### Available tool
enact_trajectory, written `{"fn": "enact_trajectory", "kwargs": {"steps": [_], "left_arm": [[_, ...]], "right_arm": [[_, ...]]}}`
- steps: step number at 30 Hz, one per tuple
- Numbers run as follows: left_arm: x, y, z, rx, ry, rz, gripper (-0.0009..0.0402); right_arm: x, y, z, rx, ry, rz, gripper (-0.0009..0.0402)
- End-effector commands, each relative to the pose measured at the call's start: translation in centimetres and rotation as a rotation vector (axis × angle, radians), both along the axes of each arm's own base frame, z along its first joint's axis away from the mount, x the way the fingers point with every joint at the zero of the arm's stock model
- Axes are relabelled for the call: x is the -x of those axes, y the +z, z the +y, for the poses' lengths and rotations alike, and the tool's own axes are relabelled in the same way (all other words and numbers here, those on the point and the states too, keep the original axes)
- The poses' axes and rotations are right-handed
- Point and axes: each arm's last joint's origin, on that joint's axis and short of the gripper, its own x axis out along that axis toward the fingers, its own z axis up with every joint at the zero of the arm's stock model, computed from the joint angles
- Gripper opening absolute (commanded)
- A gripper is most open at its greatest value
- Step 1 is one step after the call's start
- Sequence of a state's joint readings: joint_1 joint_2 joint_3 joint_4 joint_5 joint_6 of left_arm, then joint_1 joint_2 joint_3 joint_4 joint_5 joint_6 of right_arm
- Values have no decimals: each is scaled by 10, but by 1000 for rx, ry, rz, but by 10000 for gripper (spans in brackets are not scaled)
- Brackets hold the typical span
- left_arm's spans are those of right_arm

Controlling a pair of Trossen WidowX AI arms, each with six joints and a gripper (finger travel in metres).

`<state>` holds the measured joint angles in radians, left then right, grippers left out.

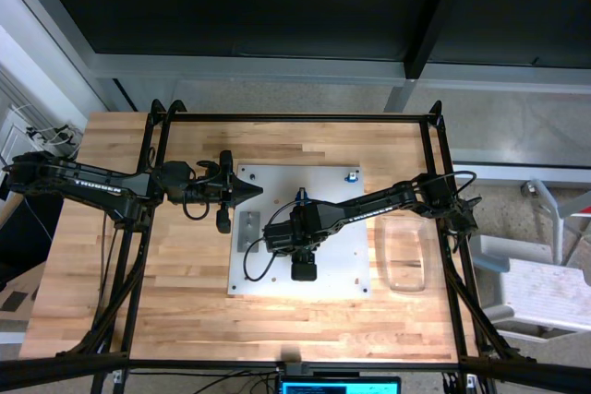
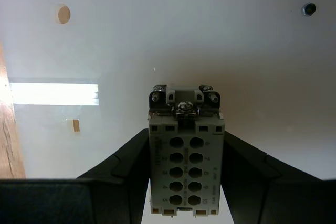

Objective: Remove the HAN10-E connector and place it in the container

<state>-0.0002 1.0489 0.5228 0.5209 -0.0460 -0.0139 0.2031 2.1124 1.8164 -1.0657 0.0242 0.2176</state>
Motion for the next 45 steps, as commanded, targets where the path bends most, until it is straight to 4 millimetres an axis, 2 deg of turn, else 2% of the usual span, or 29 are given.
{"fn": "enact_trajectory", "kwargs": {"steps": [1,12,32,45], "left_arm": [[0,0,0,0,0,0,0],[0,0,0,0,0,0,0],[0,0,0,0,0,0,0],[0,0,0,0,0,0,0]], "right_arm": [[1,5,0,-2,2,-14,6],[4,13,-1,-1,16,-26,3],[25,49,3,-11,34,-77,3],[51,50,2,-5,41,-77,3]]}}
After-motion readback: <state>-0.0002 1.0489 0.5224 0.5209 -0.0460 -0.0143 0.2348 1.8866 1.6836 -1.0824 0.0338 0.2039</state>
